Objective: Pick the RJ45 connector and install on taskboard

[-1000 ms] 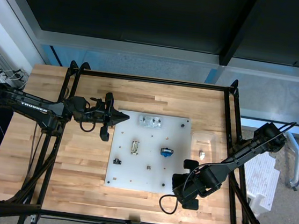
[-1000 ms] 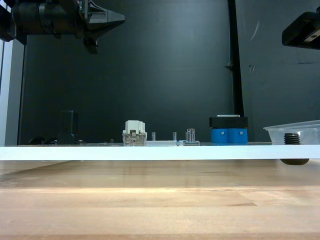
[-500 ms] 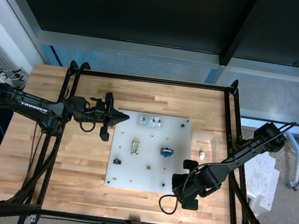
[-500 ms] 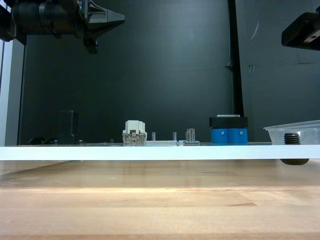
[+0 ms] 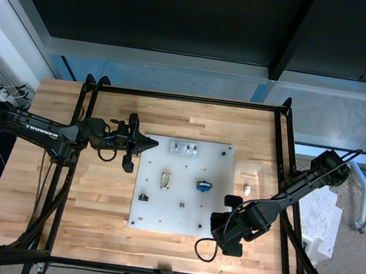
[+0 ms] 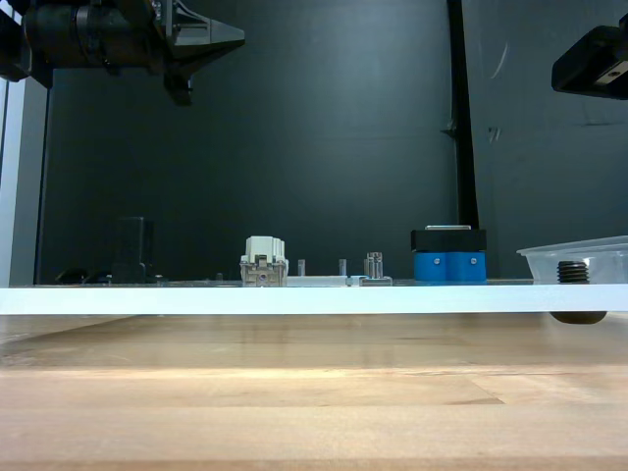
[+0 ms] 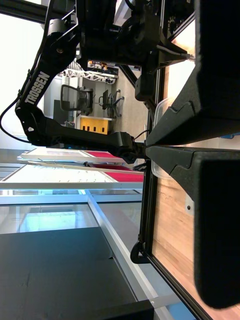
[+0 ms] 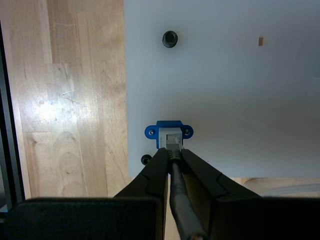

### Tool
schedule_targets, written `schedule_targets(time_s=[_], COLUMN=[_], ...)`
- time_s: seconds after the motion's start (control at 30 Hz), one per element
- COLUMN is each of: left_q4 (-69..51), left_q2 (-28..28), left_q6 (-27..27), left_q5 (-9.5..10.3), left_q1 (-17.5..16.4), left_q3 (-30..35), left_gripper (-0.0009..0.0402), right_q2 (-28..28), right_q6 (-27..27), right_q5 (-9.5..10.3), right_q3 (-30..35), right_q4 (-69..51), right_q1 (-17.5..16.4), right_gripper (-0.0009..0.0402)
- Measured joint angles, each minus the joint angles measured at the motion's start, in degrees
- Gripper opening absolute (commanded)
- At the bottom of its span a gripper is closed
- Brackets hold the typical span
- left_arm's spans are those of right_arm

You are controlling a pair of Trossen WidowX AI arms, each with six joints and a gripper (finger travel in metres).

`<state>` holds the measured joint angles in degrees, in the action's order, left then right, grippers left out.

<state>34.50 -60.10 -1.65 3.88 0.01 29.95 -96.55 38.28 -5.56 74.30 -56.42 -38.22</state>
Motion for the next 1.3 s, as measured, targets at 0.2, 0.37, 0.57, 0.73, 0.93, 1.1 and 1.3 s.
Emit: schedule_targets(time_s=[0.2, 0.37, 0.57, 0.73, 0.93, 1.1, 1.3], left_q4=[0.0, 0.0, 0.0, 0.0, 0.0, 0.0, 0.0], left_q2=[0.0, 0.0, 0.0, 0.0, 0.0, 0.0, 0.0], left_q6=[0.0, 0.0, 0.0, 0.0, 0.0, 0.0, 0.0], left_q5=[0.0, 0.0, 0.02, 0.02, 0.0, 0.0, 0.02], left_q1=[0.0, 0.0, 0.0, 0.0, 0.0, 0.0, 0.0], left_q3=[0.0, 0.0, 0.0, 0.0, 0.0, 0.0, 0.0], left_gripper=[0.0, 0.0, 0.0, 0.0, 0.0, 0.0, 0.0], right_q2=[0.0, 0.0, 0.2, 0.3, 0.2, 0.2, 0.2], right_q6=[0.0, 0.0, 0.0, 0.2, 0.3, 0.3, 0.4], right_q5=[0.02, 0.02, -0.07, -0.2, -0.02, 0.02, 0.13], right_q3=[-0.8, -1.3, -3.1, -3.8, -3.5, -3.5, -3.5], right_q4=[1.1, 1.6, 3.8, 4.9, 4.4, 4.3, 4.2], right_q1=[0.0, 0.0, 0.0, 0.0, 0.0, 0.0, 0.0], right_gripper=[0.0, 0.0, 0.0, 0.0, 0.0, 0.0001, 0.0016])
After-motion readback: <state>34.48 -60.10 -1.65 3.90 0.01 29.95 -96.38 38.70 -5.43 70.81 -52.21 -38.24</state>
